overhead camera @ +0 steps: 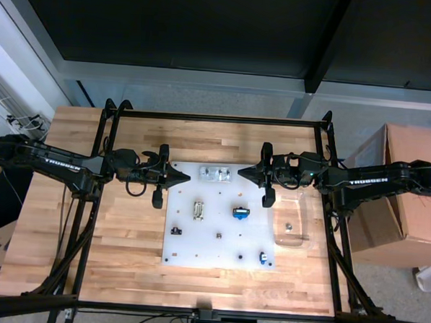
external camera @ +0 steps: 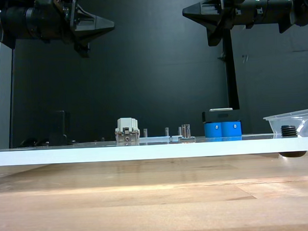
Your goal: Pick the M12 nut and place it on its threads and fasten
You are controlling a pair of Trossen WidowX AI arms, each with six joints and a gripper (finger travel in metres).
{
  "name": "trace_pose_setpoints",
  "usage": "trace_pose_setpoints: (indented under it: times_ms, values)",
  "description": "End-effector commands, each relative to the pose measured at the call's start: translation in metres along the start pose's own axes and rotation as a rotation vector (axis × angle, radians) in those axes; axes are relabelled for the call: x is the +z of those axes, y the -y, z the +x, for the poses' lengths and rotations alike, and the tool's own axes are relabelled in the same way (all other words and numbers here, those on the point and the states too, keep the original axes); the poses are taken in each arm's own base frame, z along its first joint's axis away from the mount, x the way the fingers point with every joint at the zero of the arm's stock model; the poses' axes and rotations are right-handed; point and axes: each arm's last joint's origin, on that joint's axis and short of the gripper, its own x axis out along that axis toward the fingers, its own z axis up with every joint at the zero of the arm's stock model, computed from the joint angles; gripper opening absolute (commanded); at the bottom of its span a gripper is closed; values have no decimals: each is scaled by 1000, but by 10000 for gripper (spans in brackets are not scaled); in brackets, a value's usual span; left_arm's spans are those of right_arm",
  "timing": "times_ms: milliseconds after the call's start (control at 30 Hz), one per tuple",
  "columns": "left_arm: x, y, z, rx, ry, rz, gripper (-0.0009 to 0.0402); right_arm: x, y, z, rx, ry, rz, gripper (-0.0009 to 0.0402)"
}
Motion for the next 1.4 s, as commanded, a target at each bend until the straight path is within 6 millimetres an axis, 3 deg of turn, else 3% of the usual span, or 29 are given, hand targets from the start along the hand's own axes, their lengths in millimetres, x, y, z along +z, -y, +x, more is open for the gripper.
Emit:
trace_pose_setpoints:
  times_ms: [33, 867, 1100, 1400]
  values:
    - [14, 0, 1, 0, 95, 0, 0, 3, 0, 1, 1, 3, 1, 0]
    - [11, 0, 1, 0, 58, 0, 0, 8, -1, -1, 11, 7, 1, 0]
    - [11, 0, 1, 0, 59, 0, 0, 15, -5, -15, 29, -265, 17, 0]
    - [11, 0, 1, 0, 59, 0, 0, 33, -27, -34, 116, -661, 7, 0]
